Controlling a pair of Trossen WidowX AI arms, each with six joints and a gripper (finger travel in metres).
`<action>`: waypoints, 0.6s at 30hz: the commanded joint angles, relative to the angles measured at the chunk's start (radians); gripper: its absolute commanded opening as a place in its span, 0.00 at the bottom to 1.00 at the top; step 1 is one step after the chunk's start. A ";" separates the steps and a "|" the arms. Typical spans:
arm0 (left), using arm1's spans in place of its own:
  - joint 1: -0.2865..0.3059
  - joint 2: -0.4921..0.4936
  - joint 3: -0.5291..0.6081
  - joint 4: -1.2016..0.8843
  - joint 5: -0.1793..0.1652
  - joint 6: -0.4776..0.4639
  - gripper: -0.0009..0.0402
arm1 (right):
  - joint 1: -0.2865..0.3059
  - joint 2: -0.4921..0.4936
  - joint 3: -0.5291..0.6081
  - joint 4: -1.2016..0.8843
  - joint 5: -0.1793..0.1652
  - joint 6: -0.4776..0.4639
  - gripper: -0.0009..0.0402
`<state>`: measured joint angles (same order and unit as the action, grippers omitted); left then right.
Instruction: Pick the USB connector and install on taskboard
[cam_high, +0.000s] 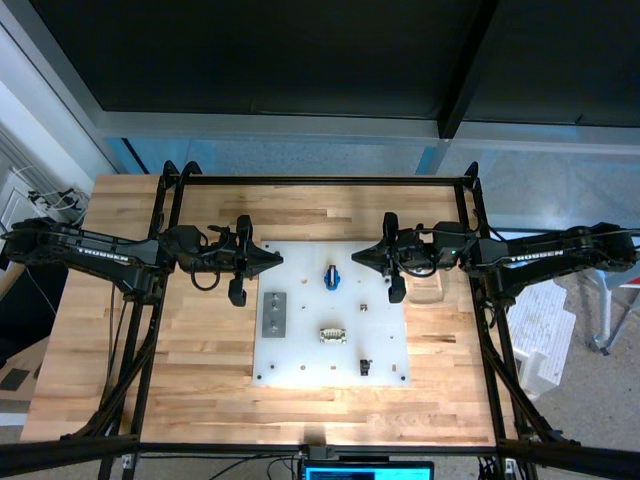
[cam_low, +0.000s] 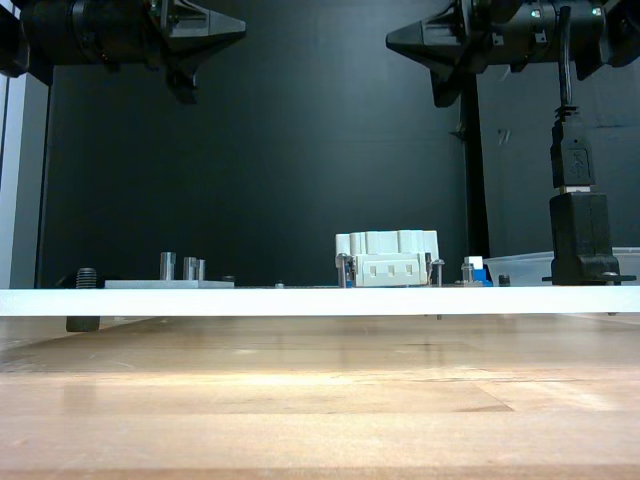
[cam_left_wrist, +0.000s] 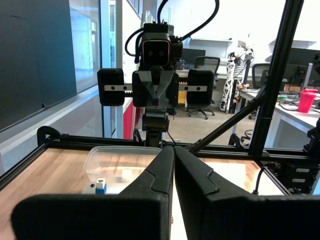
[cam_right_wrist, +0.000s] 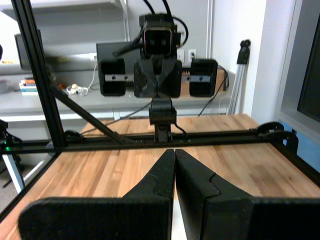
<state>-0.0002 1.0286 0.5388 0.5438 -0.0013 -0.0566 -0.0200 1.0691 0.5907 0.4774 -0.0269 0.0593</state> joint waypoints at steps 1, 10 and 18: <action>0.000 0.000 0.000 0.000 0.000 0.000 0.02 | 0.000 0.000 0.001 -0.026 0.000 0.000 0.02; 0.000 0.000 0.000 0.000 0.000 0.000 0.02 | 0.000 0.000 0.001 -0.032 0.000 0.000 0.02; 0.000 0.000 0.000 0.000 0.000 0.000 0.02 | 0.000 0.000 0.001 -0.032 0.000 0.000 0.02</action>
<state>-0.0002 1.0286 0.5388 0.5438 -0.0013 -0.0566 -0.0200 1.0695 0.5907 0.4454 -0.0273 0.0597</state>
